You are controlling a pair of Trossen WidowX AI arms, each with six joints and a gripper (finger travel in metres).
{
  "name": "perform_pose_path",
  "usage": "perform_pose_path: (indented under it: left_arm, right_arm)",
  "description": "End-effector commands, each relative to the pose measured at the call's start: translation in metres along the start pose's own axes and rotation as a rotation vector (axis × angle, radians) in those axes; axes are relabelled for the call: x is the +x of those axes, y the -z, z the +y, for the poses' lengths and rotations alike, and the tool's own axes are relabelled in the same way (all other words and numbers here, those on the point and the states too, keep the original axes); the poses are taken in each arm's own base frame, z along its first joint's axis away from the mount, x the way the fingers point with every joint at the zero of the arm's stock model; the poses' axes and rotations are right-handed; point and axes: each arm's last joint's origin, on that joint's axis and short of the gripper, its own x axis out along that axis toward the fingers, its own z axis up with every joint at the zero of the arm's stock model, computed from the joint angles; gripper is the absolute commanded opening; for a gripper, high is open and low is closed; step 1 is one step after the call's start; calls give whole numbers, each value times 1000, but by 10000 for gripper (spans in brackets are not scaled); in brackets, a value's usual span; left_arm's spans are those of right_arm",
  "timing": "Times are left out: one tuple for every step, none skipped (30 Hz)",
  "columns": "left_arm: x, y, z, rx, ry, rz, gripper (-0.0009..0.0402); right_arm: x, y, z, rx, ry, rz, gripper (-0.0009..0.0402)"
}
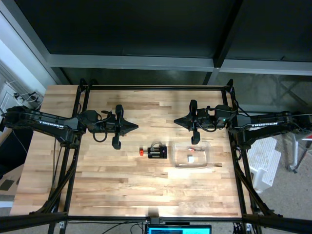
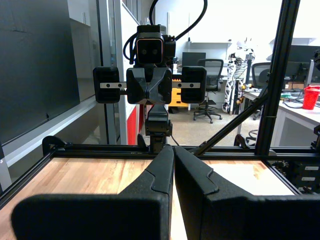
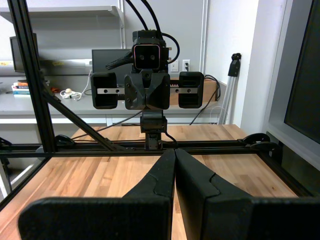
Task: Remove the RCA connector from the receptacle and place in the container
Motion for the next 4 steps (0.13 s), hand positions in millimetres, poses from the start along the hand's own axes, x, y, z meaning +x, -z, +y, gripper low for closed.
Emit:
perform_pose_path:
  left_arm:
    - [0, 0, 0, 0, 0, 0, 0]
    - [0, 0, 0, 0, 0, 0, 0]
    - [0, 0, 0, 0, 0, 0, 0]
    - [0, 0, 0, 0, 0, 0, 0]
  right_arm:
    - [0, 0, 0, 0, 0, 0, 0]
    - [0, 0, 0, 0, 0, 0, 0]
    - [0, 0, 0, 0, 0, -1, 0]
    - [0, 0, 0, 0, 0, 0, 0]
